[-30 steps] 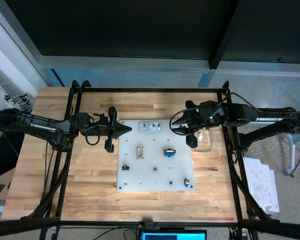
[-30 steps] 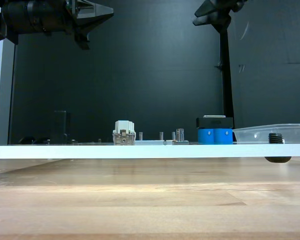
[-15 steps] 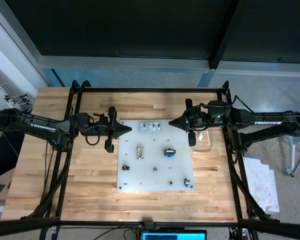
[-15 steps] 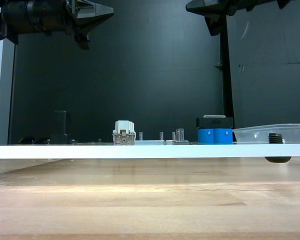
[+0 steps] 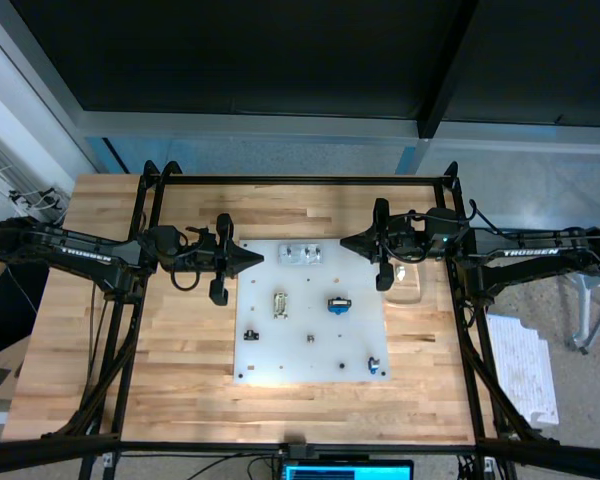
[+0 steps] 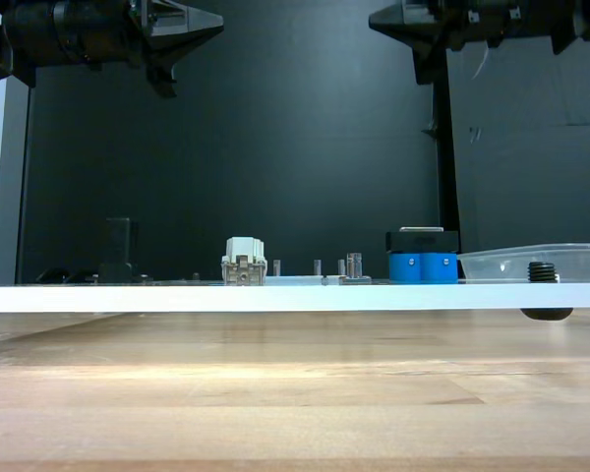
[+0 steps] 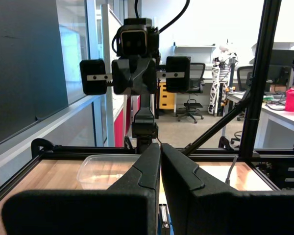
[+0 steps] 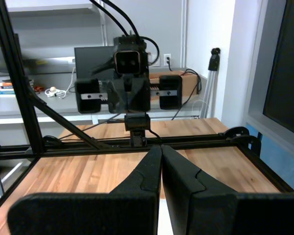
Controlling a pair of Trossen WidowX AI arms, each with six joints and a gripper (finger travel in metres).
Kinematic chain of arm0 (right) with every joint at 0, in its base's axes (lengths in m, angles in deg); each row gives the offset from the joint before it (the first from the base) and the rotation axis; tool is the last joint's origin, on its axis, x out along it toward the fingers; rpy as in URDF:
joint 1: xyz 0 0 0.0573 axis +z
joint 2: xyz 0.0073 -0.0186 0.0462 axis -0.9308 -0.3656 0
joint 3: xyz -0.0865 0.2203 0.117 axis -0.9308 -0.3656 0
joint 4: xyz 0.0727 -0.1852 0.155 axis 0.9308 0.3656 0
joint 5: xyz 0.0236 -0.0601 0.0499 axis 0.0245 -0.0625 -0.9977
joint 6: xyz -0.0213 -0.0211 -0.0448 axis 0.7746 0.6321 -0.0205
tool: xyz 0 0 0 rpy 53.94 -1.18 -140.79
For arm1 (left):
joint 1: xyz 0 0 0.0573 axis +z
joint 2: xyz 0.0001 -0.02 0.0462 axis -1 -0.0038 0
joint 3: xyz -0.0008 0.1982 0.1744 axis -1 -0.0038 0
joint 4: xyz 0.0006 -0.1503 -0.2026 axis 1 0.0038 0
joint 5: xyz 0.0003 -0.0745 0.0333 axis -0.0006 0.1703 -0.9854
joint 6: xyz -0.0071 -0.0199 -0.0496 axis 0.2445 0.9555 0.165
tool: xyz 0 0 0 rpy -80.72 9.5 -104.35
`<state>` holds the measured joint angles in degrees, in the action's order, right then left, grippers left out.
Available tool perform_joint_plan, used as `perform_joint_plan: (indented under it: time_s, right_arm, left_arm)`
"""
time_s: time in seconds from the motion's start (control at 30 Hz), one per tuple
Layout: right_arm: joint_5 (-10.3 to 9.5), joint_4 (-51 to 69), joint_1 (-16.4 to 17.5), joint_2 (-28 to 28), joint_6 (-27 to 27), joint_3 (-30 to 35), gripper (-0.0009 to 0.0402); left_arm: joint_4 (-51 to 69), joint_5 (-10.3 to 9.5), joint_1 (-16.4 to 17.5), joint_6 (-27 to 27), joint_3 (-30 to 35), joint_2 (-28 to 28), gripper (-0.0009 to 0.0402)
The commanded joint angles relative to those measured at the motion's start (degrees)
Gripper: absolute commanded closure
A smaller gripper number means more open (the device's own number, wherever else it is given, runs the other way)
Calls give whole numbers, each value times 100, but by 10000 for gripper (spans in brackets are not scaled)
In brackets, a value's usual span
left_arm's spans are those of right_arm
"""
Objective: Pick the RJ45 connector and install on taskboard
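Observation:
The white taskboard (image 5: 310, 345) lies in the middle of the table with small blue, metal and black fittings on it; the low view shows its near edge (image 6: 275, 297). A small pale piece (image 5: 401, 272) lies in the clear tray (image 5: 416, 290); I cannot tell whether it is the RJ45 connector. My left gripper (image 5: 258, 258) hangs level over the board's left edge, shut and holding nothing, its fingers (image 7: 149, 161) pressed together. My right gripper (image 5: 344, 243) points left above the board's far right corner, also shut and holding nothing, its fingers (image 8: 152, 164) touching.
The black frame rails (image 5: 300, 181) run around the table above the wood. Both arms stand high above the board in the low view, left gripper (image 6: 216, 20) and right gripper (image 6: 374, 17). The clear tray (image 6: 531, 261) sits just off the board's right edge.
My right gripper rose from a downward tilt beside the tray and levelled out, pointing left. The left arm has not moved.

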<state>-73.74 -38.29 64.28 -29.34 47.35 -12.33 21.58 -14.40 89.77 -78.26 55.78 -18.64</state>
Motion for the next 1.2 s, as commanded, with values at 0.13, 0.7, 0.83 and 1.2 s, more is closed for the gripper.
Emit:
perform_joint_plan:
  time_s: [0.13,0.7,0.83,1.2]
  right_arm:
    - [0,-398,17,33,-61,-310,393]
    - [-2,-426,192,33,-48,-424,393]
    - [4,-435,205,33,-9,-439,393]
    - [44,-461,229,26,-7,-439,393]
  left_arm:
    - [0,2,0,-2,2,0,393]
    - [0,2,2,-2,2,0,393]
    - [-2,2,0,-2,2,0,393]
    - [-2,2,2,-2,2,-2,393]
